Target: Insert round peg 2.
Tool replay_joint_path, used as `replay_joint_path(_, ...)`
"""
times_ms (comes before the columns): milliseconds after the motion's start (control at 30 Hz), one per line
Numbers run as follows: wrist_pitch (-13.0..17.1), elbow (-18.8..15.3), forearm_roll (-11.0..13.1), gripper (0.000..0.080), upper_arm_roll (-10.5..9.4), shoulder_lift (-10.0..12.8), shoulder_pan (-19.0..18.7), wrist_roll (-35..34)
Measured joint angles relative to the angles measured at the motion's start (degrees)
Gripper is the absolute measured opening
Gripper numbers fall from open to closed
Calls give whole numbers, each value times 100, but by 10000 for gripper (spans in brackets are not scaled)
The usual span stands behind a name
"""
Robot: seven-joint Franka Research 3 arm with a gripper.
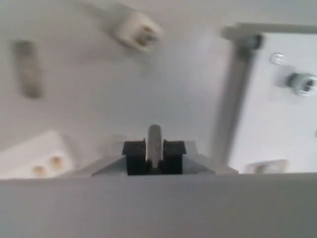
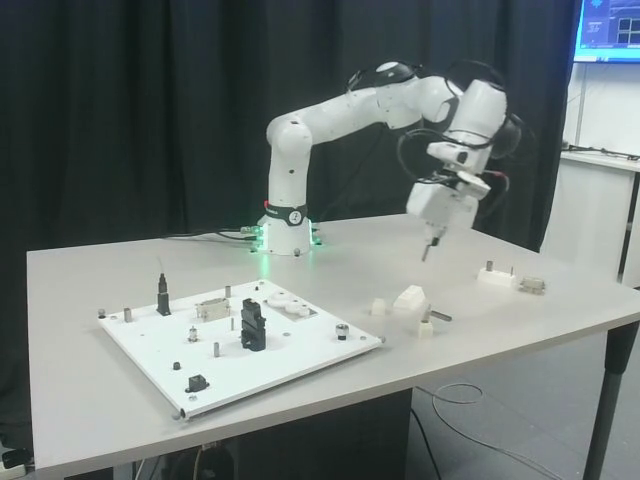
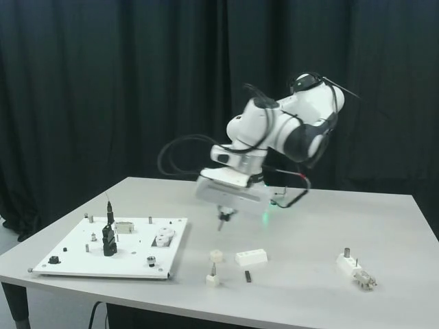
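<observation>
End effector [image 1: 154, 157] clamped on round peg [image 1: 154, 141], held aloft over the grey bench [image 2: 560, 315], right of the white board [image 2: 300, 345], above small white blocks [image 2: 409, 297]

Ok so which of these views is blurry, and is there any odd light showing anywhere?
Wrist view: soft throughout, the white block smeared, though the round peg in the end effector is easier to make out. First room view: steady, with a green glow at the arm's base and a lit screen in the corner. Second room view: even light, black curtain behind.
</observation>
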State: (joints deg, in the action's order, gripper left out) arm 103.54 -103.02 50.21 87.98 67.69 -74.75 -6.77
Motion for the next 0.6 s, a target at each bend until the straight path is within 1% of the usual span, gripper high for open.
replay_joint_path(267,3,-30,0,68,172,93,609,817)
replay_joint_path(600,14,-43,28,68,283,110,1398,1840)
